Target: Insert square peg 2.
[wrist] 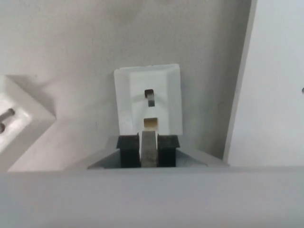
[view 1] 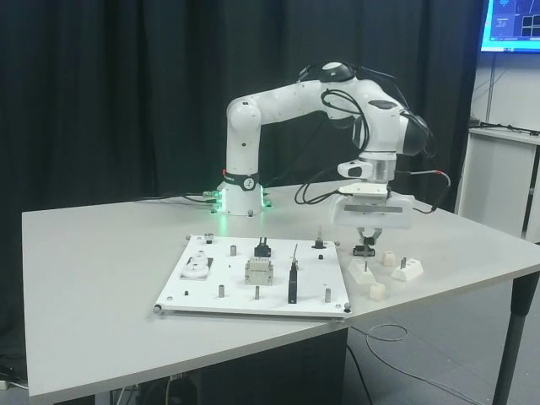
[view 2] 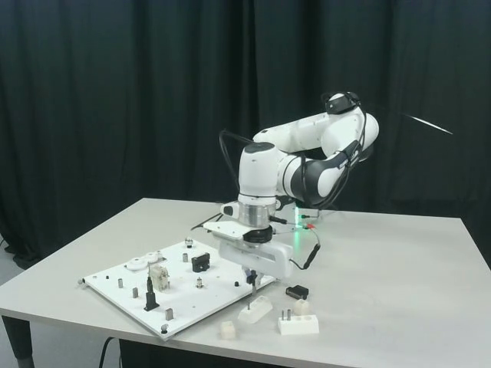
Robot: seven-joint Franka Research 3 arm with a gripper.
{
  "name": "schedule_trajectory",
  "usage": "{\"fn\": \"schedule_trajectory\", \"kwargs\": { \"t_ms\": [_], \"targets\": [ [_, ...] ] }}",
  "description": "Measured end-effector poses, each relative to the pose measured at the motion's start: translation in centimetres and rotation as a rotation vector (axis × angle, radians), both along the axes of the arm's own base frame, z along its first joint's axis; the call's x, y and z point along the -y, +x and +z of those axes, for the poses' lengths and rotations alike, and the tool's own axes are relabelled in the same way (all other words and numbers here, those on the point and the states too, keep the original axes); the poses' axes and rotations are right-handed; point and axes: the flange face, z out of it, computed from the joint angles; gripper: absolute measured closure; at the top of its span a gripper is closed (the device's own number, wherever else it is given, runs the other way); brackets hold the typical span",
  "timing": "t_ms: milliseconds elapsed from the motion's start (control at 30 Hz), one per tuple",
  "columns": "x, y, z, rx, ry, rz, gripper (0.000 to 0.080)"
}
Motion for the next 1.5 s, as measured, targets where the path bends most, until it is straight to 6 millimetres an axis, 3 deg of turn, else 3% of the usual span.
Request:
{"fn": "schedule_trajectory", "kwargs": {
  "t_ms": [1500],
  "targets": [
    [-1.2, 0.7, 1.2, 0.026, -0.008, 0.027, 0.0727]
  ]
}}
